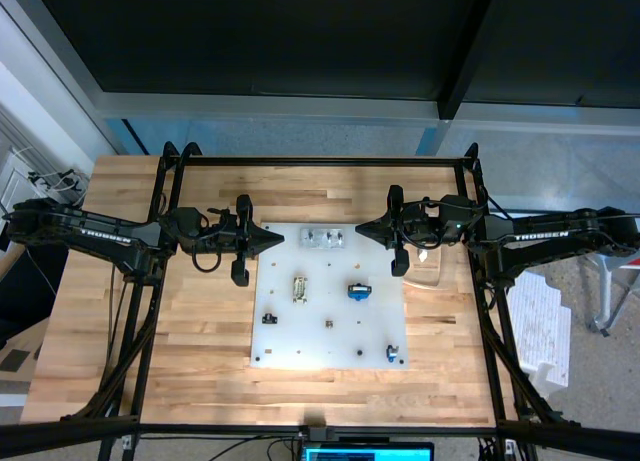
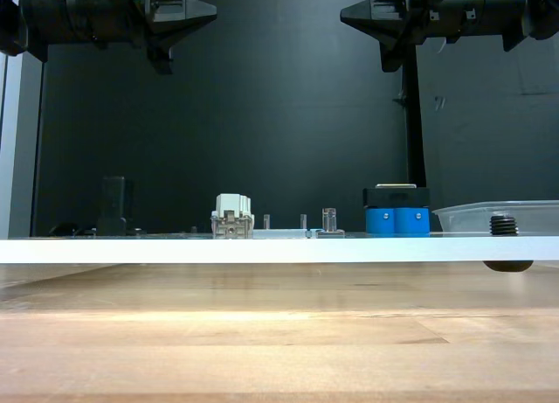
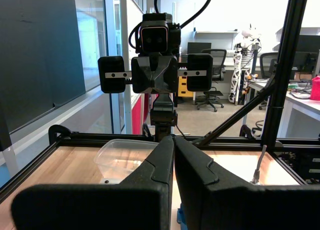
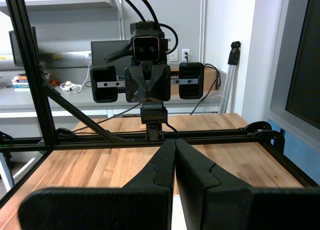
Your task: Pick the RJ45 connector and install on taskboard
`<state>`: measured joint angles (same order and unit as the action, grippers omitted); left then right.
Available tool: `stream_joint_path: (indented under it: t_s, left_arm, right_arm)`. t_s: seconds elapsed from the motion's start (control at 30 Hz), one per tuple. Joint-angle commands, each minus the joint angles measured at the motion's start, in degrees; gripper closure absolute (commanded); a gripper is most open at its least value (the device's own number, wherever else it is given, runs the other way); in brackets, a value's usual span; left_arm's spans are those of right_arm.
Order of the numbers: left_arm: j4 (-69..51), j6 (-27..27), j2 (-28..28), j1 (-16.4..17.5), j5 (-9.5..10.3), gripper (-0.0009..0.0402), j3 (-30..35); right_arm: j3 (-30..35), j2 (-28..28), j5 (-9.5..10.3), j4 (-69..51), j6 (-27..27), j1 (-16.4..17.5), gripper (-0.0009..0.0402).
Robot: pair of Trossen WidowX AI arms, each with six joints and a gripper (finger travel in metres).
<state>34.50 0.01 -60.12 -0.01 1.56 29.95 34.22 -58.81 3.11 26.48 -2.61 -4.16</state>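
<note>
High view: the taskboard (image 1: pixel 310 341) is laid flat at the middle of the wooden table (image 1: pixel 200 361). The left gripper (image 1: pixel 277 239) is held high over the board's 10 o'clock corner, the right gripper (image 1: pixel 362 228) over its 1 o'clock edge. Both pincers are pressed narrow, fingers together, with nothing held. A clear tub (image 1: pixel 436 271) is set just beside the board at 2 o'clock. The RJ45 connector cannot be picked out; a dark speck (image 3: pixel 106 180) in the tub is perhaps it.
</note>
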Motion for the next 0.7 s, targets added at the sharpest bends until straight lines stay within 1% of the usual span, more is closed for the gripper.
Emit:
stream_joint_path:
  t_s: [0.03, 0.7]
  left_arm:
    - [0.02, 0.0, 0.0, 0.0, -0.02, 0.0393, 0.0]
    - [0.0, 0.0, 0.0, 0.0, -0.02, 0.0393, 0.0]
  right_arm:
    - [-0.35, -0.04, 0.0, 0.15, 0.02, 0.02, 0.0393]
    - [-1.29, -0.04, 0.0, 0.42, -0.2, 0.07, 0.0393]
